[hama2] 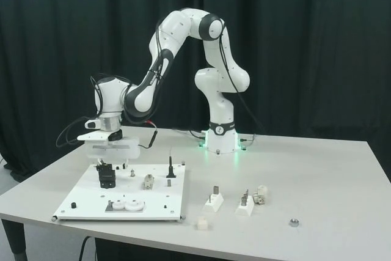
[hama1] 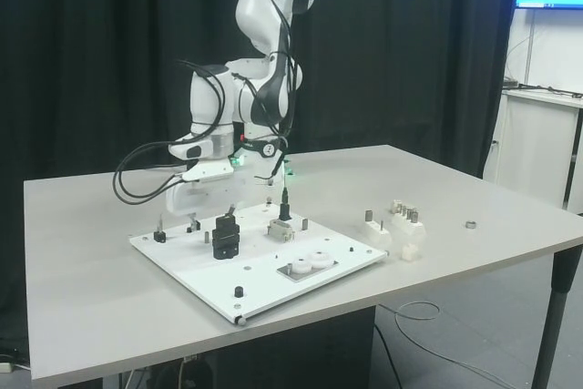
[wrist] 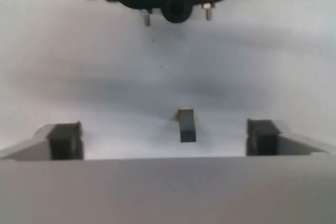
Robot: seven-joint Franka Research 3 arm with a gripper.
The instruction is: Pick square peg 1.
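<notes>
Gripper [wrist: 164,140] is spread wide, nothing between the fingers. In the wrist view the 2 black fingertip pads [wrist: 65,141] sit either side of a small dark upright peg [wrist: 186,125] standing on the white board [wrist: 157,56]; I take that as square peg 1. Pads are apart from it, no contact yet.

From the room views the hand [hama2: 110,145] hangs just above the back left corner of the white board [hama2: 73,197], near the black fixture [hama2: 106,175]. The board lies toward the table's [hama2: 330,169] front left corner.

Risks, as I judge them:
- Peg looks closer to 1 pad than the other, so closing now could push or tip it before the 2nd pad lands.
- Peg is short. If the descent stops high, pads catch only the top and it slips out on lift.
- If it's seated in a board hole, an off-axis pull could jam it.
- Going too low drives the fingertips into the board.
</notes>
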